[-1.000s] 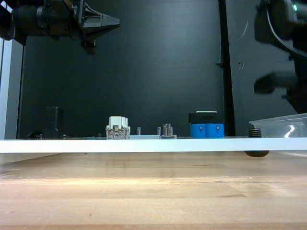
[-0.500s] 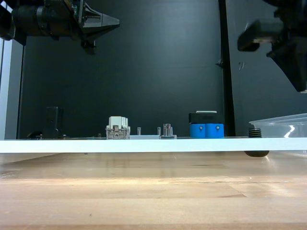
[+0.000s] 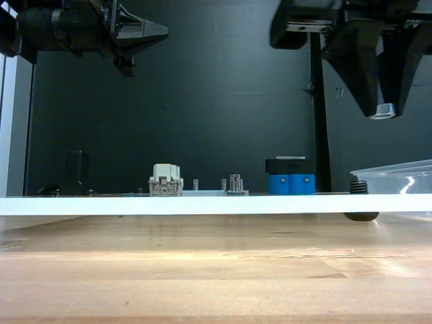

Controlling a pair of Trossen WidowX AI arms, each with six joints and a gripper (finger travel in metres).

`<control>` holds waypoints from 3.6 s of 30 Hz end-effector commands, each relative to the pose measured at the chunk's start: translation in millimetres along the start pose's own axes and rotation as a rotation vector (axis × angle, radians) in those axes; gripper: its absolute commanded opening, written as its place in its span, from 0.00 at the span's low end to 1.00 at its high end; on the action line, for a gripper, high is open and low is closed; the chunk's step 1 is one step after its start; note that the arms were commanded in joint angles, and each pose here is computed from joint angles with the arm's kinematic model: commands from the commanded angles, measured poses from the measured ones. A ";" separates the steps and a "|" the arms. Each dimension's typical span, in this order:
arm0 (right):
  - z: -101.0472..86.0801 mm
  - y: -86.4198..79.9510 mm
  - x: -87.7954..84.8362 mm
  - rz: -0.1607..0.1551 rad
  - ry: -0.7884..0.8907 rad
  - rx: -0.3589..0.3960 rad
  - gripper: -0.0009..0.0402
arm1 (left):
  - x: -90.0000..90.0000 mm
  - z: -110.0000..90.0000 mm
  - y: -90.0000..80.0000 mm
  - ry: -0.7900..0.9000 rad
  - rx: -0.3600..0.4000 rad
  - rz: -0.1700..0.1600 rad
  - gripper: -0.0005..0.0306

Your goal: Pick the M12 fastener and fasten on the M12 threads

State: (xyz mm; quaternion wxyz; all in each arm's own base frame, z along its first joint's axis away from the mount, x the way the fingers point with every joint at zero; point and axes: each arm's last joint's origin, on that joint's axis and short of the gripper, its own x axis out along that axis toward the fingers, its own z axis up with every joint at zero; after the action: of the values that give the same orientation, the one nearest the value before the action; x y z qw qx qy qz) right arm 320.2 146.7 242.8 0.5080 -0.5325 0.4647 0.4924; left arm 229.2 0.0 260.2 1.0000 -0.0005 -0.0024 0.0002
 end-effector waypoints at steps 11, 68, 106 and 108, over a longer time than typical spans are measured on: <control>31.4 -39.4 22.2 -0.001 -0.013 -0.018 0.08 | 0.0 0.0 0.0 0.000 0.000 0.000 0.02; 40.4 -49.0 64.5 -0.001 -0.040 0.218 0.08 | 0.0 0.0 0.1 0.000 0.000 0.000 0.02; 36.4 -49.6 64.7 0.047 -0.005 2.675 0.08 | 0.0 0.0 0.0 0.000 0.000 0.000 0.02; 36.4 -49.6 64.7 0.049 -0.001 2.819 0.08 | 0.0 0.0 0.1 0.000 0.000 0.000 0.02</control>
State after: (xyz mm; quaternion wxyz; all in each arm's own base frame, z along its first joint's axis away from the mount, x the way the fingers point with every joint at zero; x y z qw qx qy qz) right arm 372.7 186.0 182.6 0.6150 0.3985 0.5857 -0.3462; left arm 229.2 0.0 260.2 1.0000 -0.0005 -0.0024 0.0002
